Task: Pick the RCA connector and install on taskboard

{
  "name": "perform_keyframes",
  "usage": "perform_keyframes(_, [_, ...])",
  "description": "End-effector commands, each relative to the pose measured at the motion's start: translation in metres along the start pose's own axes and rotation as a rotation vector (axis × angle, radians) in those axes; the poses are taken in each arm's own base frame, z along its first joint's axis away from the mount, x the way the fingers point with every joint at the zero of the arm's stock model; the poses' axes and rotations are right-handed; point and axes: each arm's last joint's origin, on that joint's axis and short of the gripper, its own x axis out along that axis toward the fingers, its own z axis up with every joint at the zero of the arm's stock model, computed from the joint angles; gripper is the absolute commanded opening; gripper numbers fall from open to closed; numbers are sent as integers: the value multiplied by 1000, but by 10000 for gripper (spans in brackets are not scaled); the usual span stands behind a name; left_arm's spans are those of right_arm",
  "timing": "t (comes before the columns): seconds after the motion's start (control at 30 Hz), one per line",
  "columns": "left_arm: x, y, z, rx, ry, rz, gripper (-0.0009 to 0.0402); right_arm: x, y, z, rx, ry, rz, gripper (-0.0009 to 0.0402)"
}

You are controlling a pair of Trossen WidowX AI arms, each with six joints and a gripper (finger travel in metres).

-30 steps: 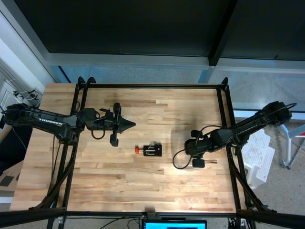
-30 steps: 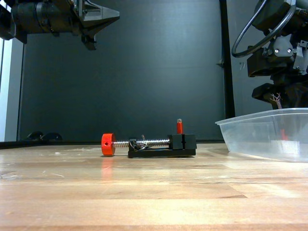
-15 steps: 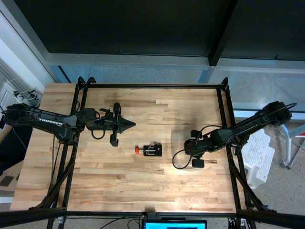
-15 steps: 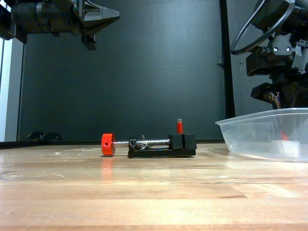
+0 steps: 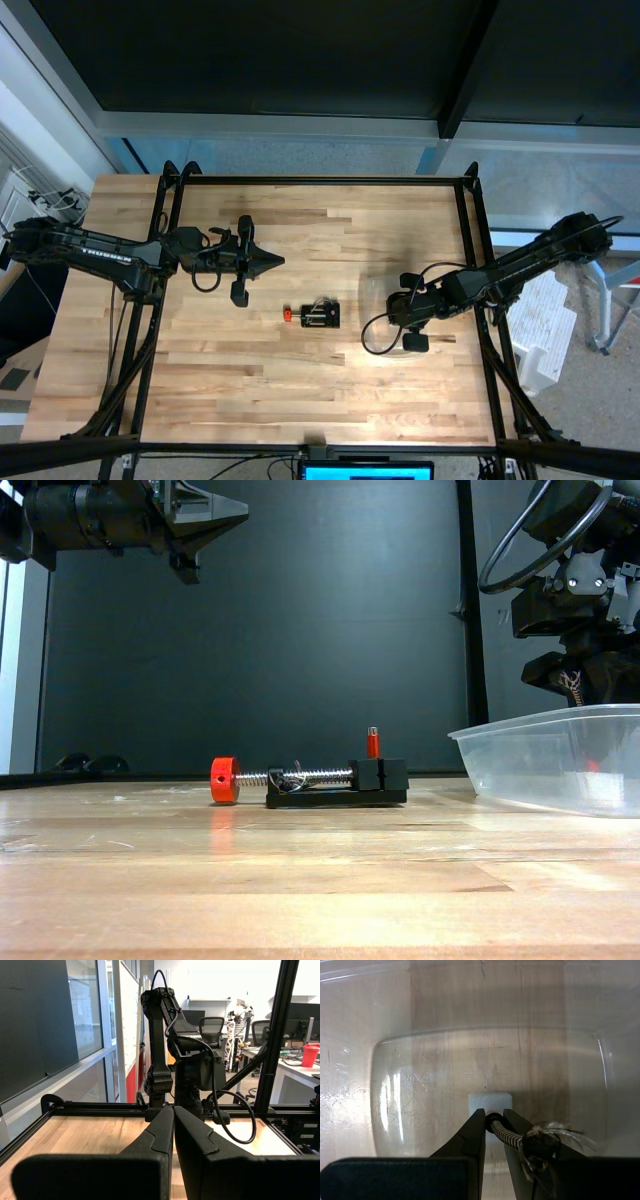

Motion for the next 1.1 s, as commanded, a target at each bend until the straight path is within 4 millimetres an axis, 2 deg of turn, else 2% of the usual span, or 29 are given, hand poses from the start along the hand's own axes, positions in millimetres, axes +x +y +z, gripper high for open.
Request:
perform_keyframes(0.03, [0, 0, 0, 0, 0, 0, 0, -1, 0, 0, 1, -5, 2, 2])
perform_keyframes(0.43, [0, 0, 0, 0, 0, 0, 0, -17, -1, 5, 6, -38, 14, 2])
perform_keyframes(0.9, [0, 0, 0, 0, 0, 0, 0, -65, 0, 27, 5, -47, 17, 2])
perform_keyframes(1.1, [0, 0, 0, 0, 0, 0, 0, -75, 1, 34, -10, -67, 24, 2])
